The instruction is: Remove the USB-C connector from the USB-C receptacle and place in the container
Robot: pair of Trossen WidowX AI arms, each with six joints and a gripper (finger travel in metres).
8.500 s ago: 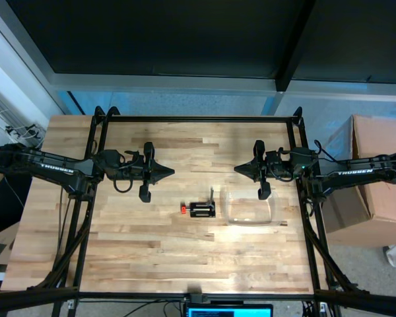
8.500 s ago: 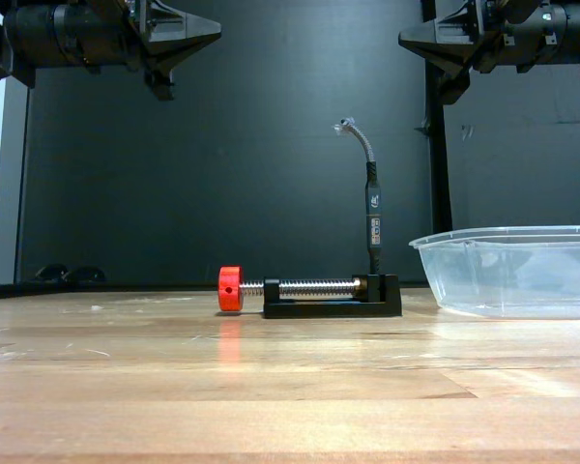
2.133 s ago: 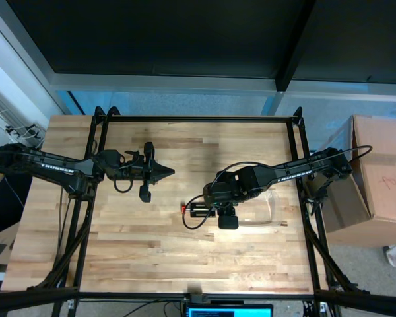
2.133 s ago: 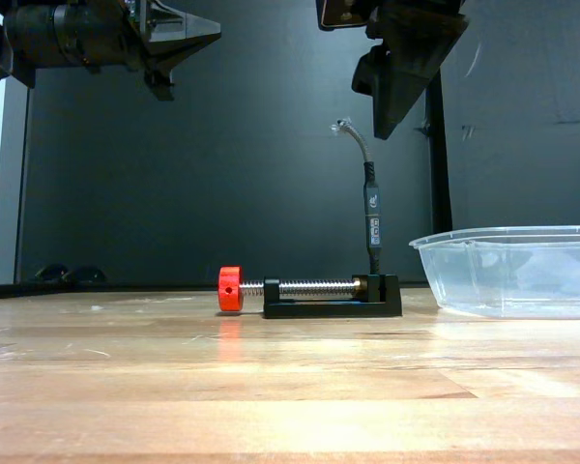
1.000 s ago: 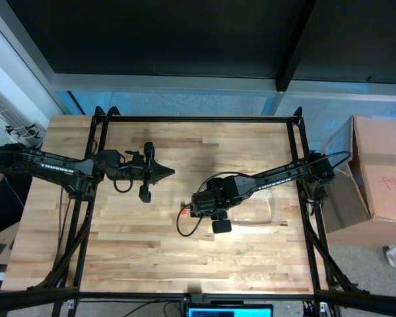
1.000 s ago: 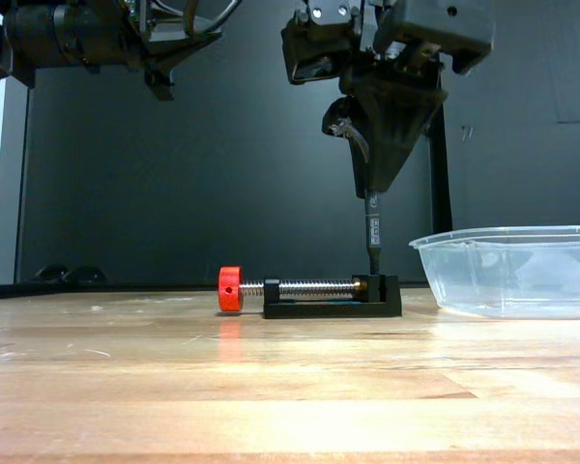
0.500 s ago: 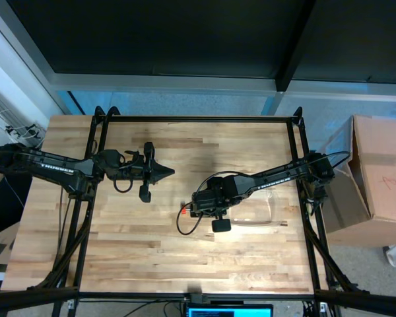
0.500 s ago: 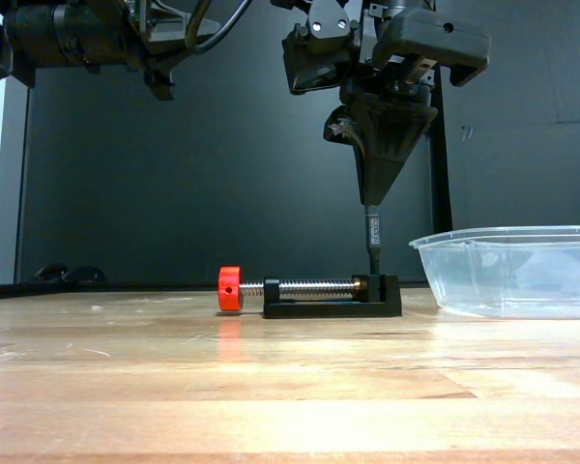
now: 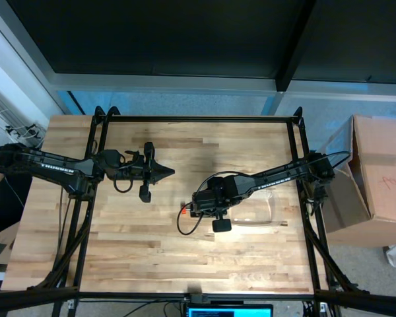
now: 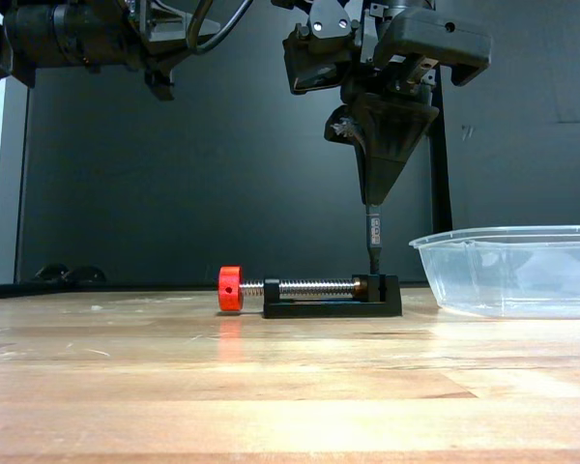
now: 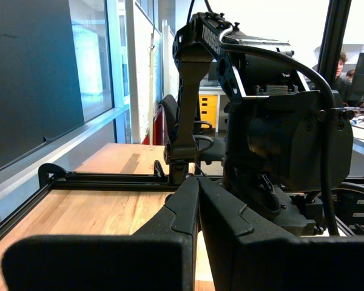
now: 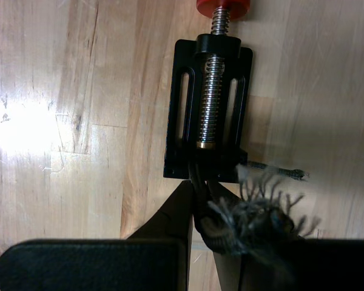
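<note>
The USB-C connector (image 10: pixel 373 235) stands upright, seated in the USB-C receptacle (image 10: pixel 374 281) of a small vise (image 10: pixel 319 295) on the tabletop (image 10: pixel 271 387), near the container (image 10: pixel 507 275). The right gripper (image 10: pixel 371 201) sits over it, jaws clenched on its slim body. This is likely a light, stiff plug on a limp frayed cable (image 12: pixel 255 212) — best gripped on the shell and drawn straight up. The left gripper (image 9: pixel 170 172) hovers well apart, jaws closed. Only the right wrist view shows the jaws meeting around the plug; only the low view shows it seated
</note>
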